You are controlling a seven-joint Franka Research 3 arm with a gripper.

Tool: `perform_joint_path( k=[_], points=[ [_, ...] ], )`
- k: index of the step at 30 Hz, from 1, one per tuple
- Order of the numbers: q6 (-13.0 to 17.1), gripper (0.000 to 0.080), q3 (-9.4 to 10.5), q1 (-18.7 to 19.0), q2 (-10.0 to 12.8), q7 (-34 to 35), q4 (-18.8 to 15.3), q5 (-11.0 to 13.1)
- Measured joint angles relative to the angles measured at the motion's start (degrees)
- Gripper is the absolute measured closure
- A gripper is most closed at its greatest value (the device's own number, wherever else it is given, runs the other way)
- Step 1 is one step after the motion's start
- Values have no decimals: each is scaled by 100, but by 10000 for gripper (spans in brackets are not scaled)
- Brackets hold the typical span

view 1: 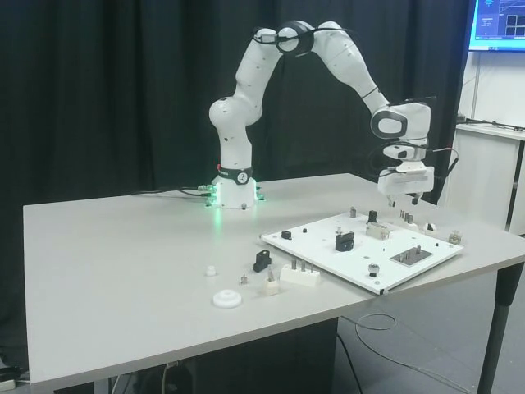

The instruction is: Pick round peg 2.

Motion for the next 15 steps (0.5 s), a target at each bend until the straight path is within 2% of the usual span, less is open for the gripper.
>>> perform_joint_path(
  k=[15],
  points=[
    [0,3,-235,158,143,-46,127,0]
  ],
)
